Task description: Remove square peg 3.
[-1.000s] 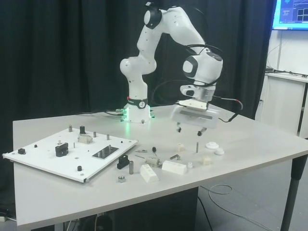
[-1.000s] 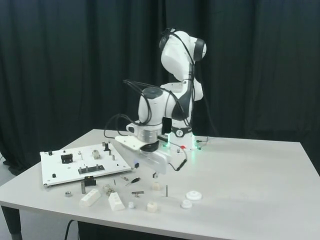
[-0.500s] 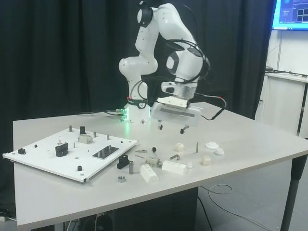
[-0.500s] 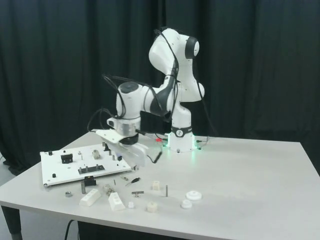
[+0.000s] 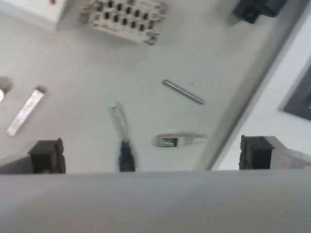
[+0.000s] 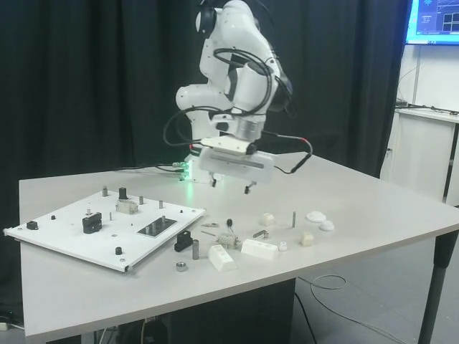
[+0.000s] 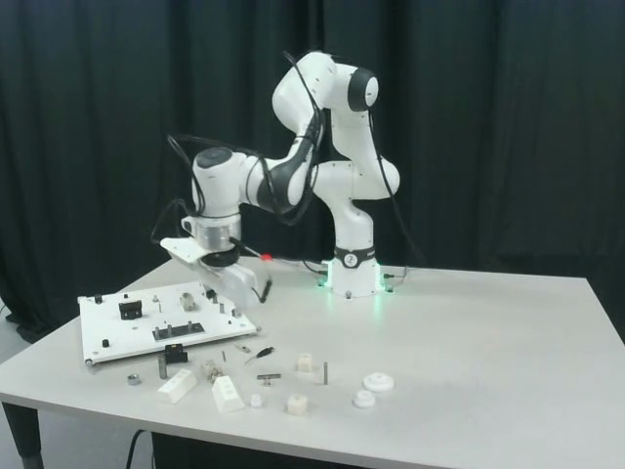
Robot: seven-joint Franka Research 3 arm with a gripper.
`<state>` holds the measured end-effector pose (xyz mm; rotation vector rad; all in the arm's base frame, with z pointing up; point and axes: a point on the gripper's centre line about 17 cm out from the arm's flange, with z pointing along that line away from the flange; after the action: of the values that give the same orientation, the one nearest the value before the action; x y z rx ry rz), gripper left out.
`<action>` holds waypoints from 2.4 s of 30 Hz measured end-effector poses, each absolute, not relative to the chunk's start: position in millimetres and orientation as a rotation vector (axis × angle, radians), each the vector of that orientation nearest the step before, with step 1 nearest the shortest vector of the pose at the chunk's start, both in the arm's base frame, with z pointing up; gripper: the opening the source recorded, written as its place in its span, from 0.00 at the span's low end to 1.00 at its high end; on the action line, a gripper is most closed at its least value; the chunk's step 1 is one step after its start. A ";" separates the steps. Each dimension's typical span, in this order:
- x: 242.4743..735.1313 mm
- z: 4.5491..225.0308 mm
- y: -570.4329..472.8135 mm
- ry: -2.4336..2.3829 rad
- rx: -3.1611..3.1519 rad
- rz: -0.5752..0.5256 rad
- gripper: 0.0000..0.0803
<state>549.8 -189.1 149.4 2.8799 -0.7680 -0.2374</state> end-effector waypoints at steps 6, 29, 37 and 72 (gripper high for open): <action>531.5 157.2 -209.6 -0.876 2.876 -0.281 1.00; 425.7 160.8 -282.6 -1.248 2.896 -0.450 1.00; 389.5 157.7 -300.9 -1.384 2.907 -0.476 1.00; 281.1 117.4 -352.1 -1.686 2.898 -0.387 1.00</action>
<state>281.1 -352.1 117.4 2.8976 -1.6860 -0.3867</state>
